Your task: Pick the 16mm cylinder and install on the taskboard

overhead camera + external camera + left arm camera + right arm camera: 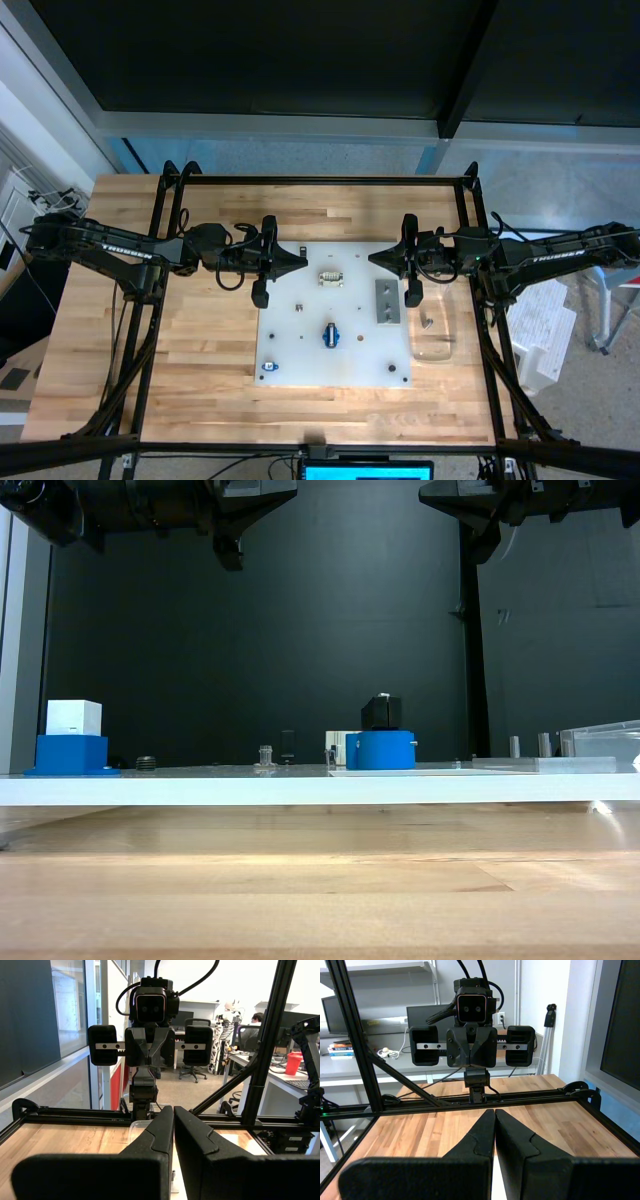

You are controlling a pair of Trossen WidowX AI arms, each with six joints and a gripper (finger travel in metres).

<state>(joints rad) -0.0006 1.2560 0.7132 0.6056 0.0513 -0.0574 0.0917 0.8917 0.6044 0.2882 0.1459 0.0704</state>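
Light wooden table (200, 340) inside a black frame carries the white board (300, 340), which is seen whole only from above. From there the small metal peg (427, 322) appears to lie off the board, in the clear tray (445, 350) just beside the board's right edge. It is near the grey block (388, 300) and well apart from both grippers. The blue connector (329, 336) sits near the board's middle.

The left gripper (303, 260) hangs over the board's far left part, pointing inward. The right gripper (372, 258) faces it from over the far right part, with a gap between their tips. The low view shows them only as dark shapes high above the board, touching nothing, and I cannot pick out the peg there with certainty.

Each wrist view shows what the others cannot: that arm's own two fingers (160, 1130) pressed together along their length, clenched on nothing, with the opposite gripper head-on beyond.
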